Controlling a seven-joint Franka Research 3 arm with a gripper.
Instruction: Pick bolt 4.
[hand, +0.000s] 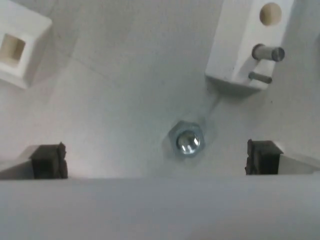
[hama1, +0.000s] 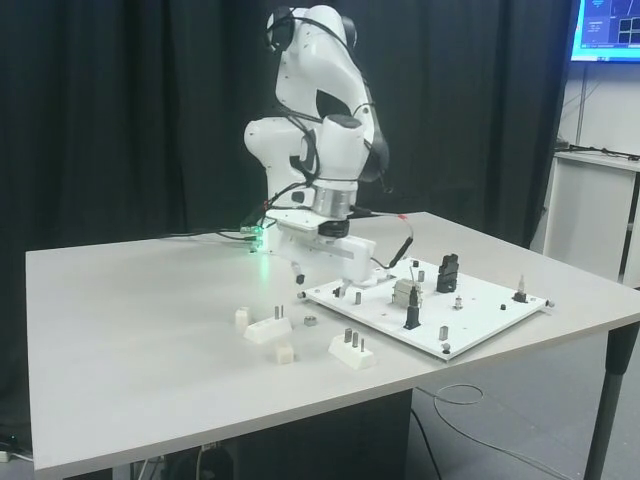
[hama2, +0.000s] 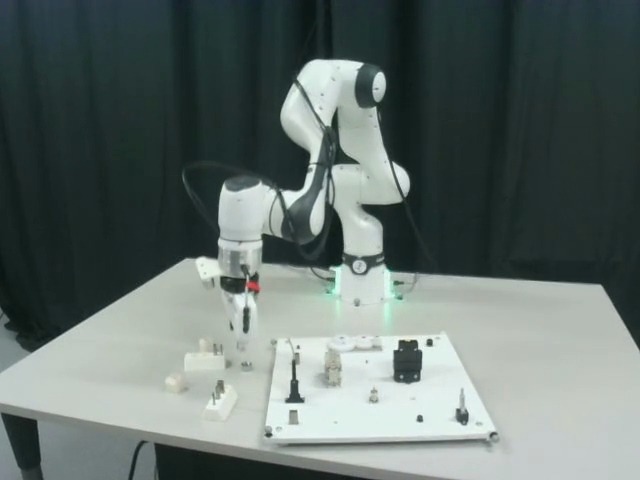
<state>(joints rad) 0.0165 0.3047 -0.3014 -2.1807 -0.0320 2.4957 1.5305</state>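
The gripper hovers over the bolt, fingers apart; next it should descend and close.

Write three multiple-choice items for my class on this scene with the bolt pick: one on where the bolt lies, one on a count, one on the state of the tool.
1. Where does the bolt stand?
A. on the bare grey table, between the tool's fingers
B. on the white board
C. inside a white block

2. How many pins stick out of the white block nearest the bolt in the wrist view?
A. none
B. two
C. five

3. What is the state of the tool?
A. shut on the bolt
B. open, with nothing held
C. shut on a white block

Answers: 1 A, the wrist view shows the bolt on the table surface midway between the two black fingers. 2 B, two pins show on its face. 3 B, the fingers stand wide apart on either side of the bolt without touching it.
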